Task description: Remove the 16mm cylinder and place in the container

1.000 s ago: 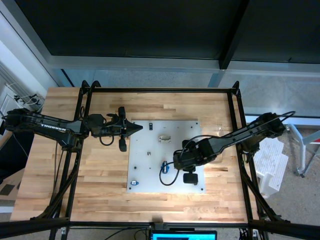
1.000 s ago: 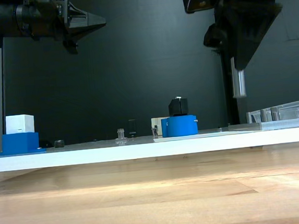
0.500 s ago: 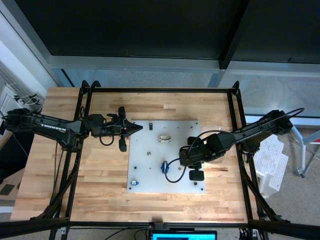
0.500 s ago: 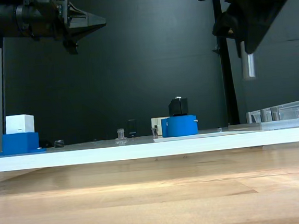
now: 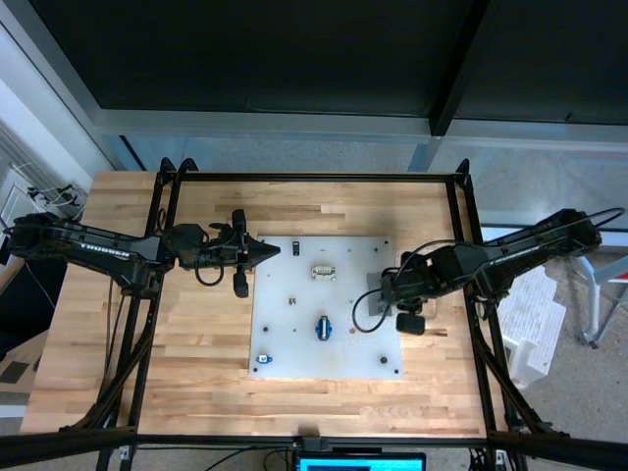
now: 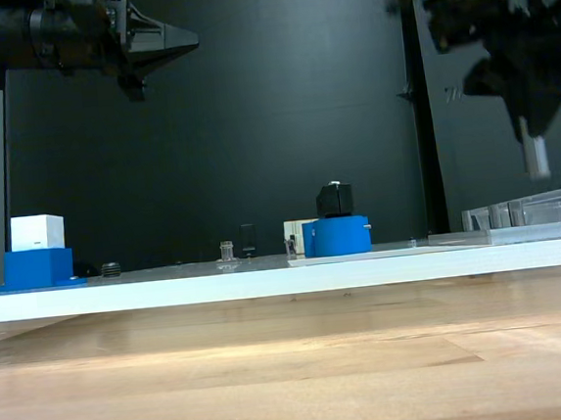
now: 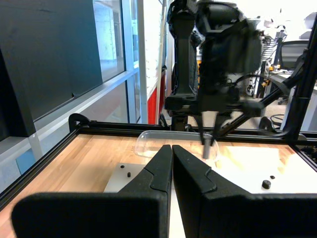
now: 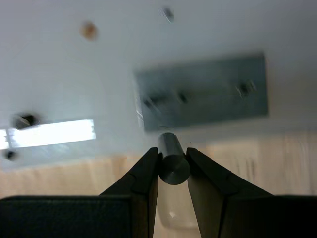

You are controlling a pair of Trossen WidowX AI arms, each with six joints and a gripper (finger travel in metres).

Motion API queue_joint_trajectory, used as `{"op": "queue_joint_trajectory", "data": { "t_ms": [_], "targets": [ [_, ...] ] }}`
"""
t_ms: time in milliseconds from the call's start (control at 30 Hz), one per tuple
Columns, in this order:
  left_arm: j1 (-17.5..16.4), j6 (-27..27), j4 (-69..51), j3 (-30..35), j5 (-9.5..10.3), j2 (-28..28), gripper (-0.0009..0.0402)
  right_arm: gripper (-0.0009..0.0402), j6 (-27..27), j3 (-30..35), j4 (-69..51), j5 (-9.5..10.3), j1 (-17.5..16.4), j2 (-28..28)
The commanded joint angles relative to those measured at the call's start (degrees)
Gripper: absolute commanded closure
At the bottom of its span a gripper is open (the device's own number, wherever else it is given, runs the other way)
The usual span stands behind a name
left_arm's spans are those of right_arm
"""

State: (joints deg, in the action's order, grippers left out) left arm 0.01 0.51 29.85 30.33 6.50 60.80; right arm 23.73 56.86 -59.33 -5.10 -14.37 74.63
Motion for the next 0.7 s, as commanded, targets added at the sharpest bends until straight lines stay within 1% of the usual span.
{"op": "queue_joint_trajectory", "data": {
  "t_ms": [33, 200, 400, 567, 700],
  "targets": [
    [-0.02, 0.02, 0.0, 0.0, 0.0, 0.02, 0.0393, 0.0393, 1.05, -3.87, -0.07, 0.07, 0.72, -2.84],
    [0.0, 0.02, 0.0, 0.0, 0.0, 0.02, 0.0393, 0.0393, 2.01, -8.81, -0.04, 0.11, 0.85, -6.91],
    [-0.02, 0.02, 0.0, 0.0, 0.0, 0.02, 0.0393, 0.0393, 5.35, -13.55, 0.04, 0.09, 0.9, -10.4],
    [0.0, 0.02, 0.0, 0.0, 0.0, 0.02, 0.0393, 0.039, 7.61, -16.76, 0.13, 0.09, 0.9, -11.02],
    [0.0, 0.02, 0.0, 0.0, -0.02, 0.02, 0.0393, 0.0366, 8.24, -19.08, 1.6, 0.11, 0.9, -11.02]
  ]
}}
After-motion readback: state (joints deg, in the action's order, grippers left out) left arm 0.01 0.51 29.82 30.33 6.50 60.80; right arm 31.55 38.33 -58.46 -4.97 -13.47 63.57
